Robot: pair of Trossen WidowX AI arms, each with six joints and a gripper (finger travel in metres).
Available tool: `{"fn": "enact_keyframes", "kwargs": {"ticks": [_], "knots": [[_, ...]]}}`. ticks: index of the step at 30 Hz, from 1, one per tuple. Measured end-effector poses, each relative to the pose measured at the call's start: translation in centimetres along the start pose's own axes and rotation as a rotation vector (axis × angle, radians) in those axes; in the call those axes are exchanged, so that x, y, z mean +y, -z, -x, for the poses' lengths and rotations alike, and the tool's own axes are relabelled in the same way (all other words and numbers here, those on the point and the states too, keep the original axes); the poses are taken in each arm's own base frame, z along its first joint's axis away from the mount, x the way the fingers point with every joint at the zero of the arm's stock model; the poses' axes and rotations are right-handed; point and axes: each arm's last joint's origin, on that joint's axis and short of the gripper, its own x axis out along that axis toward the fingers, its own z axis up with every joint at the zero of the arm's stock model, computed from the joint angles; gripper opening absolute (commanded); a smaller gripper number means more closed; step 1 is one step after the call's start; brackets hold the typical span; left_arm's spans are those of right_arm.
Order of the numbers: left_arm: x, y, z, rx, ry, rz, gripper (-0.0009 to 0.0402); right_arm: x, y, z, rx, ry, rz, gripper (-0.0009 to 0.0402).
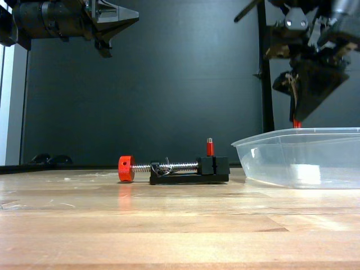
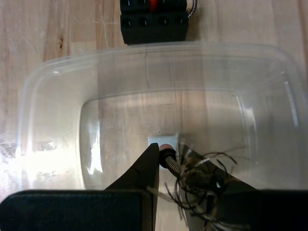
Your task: Pick the RCA connector and install on taskboard
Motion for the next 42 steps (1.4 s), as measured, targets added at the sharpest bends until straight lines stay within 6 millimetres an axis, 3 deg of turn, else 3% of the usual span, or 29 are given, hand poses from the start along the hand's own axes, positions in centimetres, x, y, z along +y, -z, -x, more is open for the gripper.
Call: {"fn": "enact_keyframes", "kwargs": {"ticks": [5,15,21,42], "knots": [[0.0,0.0,0.0,0.000,0.000,0.000,0.0000,0.0,-0.5,1.4,0.010,0.003,0.001,0.0002],[0.0,0.0,0.0,0.000,0.000,0.000,0.0000,-0.1,-0.6,1.5,0.010,0.003,0.001,0.0002],[0.0,0.0,0.0,0.000,0.000,0.000,0.0000,0.3,-1.5,0.7,0.004,0.002,-0.001,0.0002],[0.0,0.0,0.0,0.000,0.000,0.000,0.0000,1.1,-7.7,-2.6,-0.007,0.020,-0.028,0.0002]]}}
